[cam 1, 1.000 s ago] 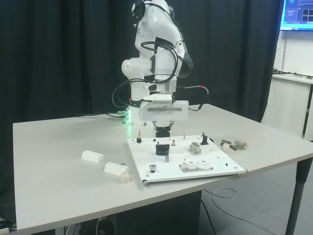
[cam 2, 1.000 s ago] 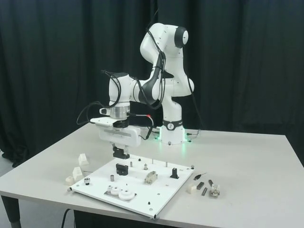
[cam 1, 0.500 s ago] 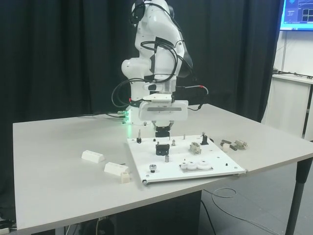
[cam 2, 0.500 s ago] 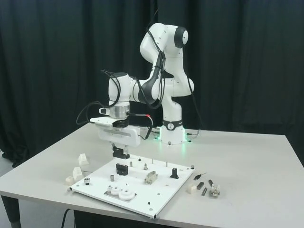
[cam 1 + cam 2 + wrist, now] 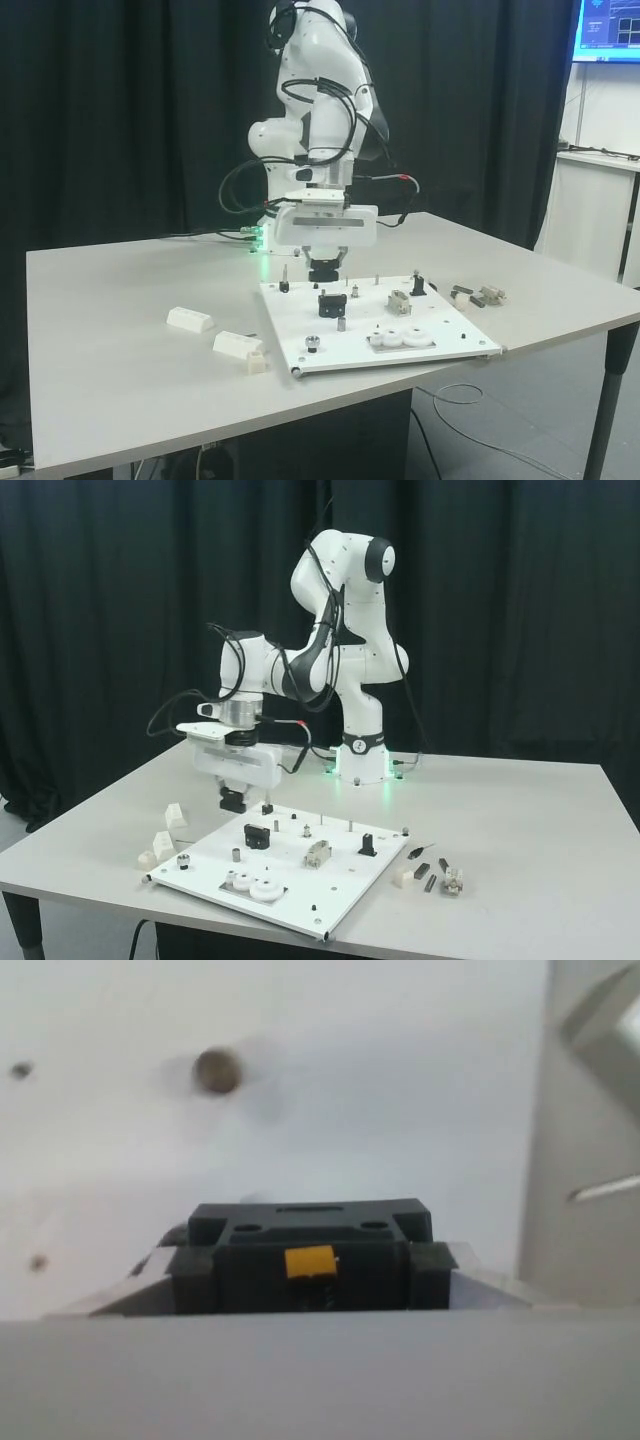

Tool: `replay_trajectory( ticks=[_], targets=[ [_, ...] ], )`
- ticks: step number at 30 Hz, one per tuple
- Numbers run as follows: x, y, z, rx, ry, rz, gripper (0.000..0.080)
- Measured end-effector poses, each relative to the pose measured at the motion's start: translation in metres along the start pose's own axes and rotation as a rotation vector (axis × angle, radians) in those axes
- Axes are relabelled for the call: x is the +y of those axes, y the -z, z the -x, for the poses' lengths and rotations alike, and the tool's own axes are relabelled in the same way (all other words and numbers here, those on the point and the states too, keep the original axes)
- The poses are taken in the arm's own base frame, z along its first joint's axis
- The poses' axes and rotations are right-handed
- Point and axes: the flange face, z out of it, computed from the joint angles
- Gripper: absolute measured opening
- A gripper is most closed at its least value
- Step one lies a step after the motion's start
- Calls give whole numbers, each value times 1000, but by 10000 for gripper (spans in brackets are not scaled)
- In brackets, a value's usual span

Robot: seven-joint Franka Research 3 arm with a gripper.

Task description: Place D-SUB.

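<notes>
Above the far-left corner of the white assembly board (image 5: 340, 892), the gripper (image 5: 233, 802) hangs clear of the surface with a black D-SUB connector (image 5: 233, 803) at its tip. In the first room view the same connector (image 5: 322, 271) appears as a small black block below the white gripper body, above the board (image 5: 440, 352) and apart from it.

Hidden or unclear items:
- The fingertips cannot be made out separately in either room view; the black connector and the finger ends merge into one dark shape.
- In the wrist view a grey out-of-focus band fills the lower part of the picture and cuts off the lower part of the connector (image 5: 310, 1260).
- In the wrist view a blurred round peg (image 5: 216, 1070) stands on the board beyond the connector.

Grip state: the wrist view shows the connector seated centrally between the two finger sides, with its flanges close against them. The fingers are closed on the connector to its own width and it is held off the board.

Other items: a black part (image 5: 258, 835) stands on the board near the gripper, and two white gears (image 5: 254, 886) lie at the near edge. White blocks (image 5: 160, 846) rest on the grey table (image 5: 530, 820) beside the board. Small loose parts (image 5: 435, 875) lie on the table at the opposite side.
</notes>
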Motion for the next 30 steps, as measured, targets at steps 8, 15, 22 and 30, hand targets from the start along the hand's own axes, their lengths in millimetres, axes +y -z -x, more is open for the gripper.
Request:
replay_trajectory(
  ticks=[8,15,22,30],
  targets=[
    [11,-7,-37,86,49,3,384],
    [20,-16,-75,145,71,25,384],
    [28,-28,-111,170,96,41,384],
    [39,-52,-148,169,137,36,384]
  ],
)
